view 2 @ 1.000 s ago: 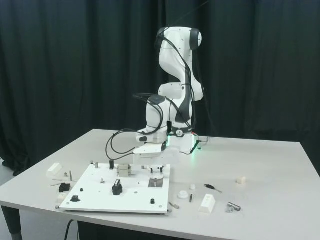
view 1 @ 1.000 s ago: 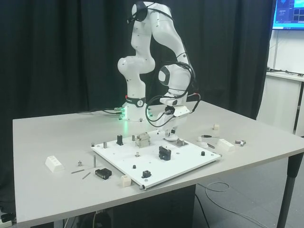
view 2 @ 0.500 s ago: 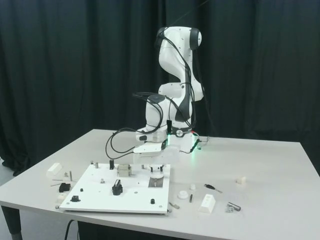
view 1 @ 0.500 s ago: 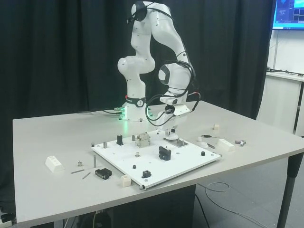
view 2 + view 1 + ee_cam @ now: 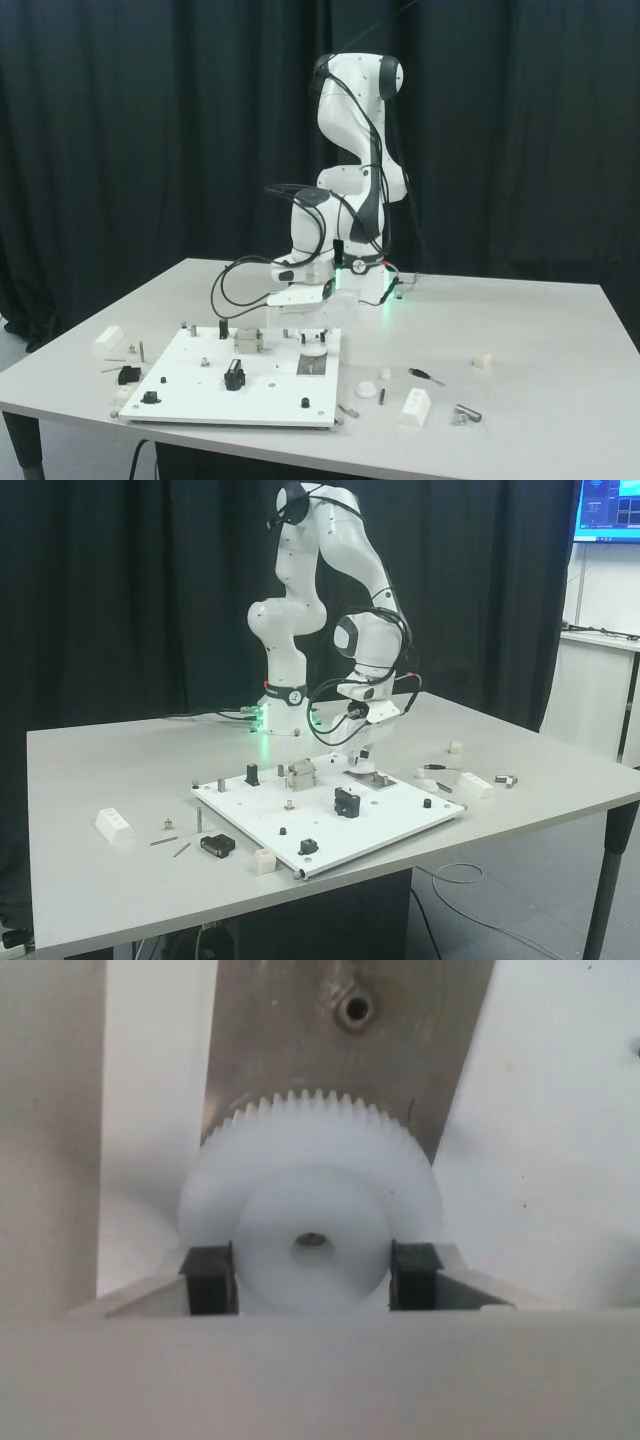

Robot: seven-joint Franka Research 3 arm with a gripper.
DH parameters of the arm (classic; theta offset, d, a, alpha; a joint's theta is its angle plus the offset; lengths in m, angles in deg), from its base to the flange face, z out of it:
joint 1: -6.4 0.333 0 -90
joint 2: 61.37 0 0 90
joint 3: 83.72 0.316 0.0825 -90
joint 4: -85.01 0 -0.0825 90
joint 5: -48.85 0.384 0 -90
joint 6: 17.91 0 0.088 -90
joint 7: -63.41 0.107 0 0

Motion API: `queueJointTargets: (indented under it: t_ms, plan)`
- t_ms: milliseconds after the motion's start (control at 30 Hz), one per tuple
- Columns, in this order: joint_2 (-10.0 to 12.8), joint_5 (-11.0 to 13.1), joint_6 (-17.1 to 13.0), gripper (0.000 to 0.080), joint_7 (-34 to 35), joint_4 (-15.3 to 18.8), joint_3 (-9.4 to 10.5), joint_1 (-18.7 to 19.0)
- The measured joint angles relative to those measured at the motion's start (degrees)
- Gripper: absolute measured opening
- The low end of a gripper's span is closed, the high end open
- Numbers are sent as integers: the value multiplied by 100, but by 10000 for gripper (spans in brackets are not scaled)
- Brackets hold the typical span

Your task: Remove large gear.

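Note:
The large gear [image 5: 310, 1195] is white and toothed, with a raised hub and a small centre hole. My gripper [image 5: 312, 1278] is shut on that hub, one black pad [image 5: 210, 1278] on each side. Under the gear lies a grey metal plate [image 5: 300, 1040] with a screw hole, set in the white board [image 5: 540, 1160]. In the first room view my gripper [image 5: 362, 752] hangs over the far right part of the board [image 5: 330, 825]. In the second room view the gear [image 5: 313, 346] shows just above the grey plate, below the gripper [image 5: 312, 337].
On the board stand a black fixture [image 5: 346, 802], a grey block [image 5: 299, 774] and several small pegs. Beside the board lie white blocks [image 5: 115, 824] [image 5: 475, 785], a black part [image 5: 217, 845] and small metal pieces [image 5: 465, 413]. A green light [image 5: 262, 720] glows at the arm's base.
The hand has risen a little over the last second, with the gear held in it. Nothing else on the table has moved.

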Motion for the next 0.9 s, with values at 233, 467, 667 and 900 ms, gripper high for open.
queueJointTargets:
  t_ms: [233,467,667,900]
  plan:
    - [-44,-30,86,330,-2,-22,-2,0]
    - [-137,-67,165,330,-5,-71,-14,0]
    - [-266,-167,396,330,-6,-179,-30,0]
    - [-396,-230,632,330,-5,-289,-58,0]
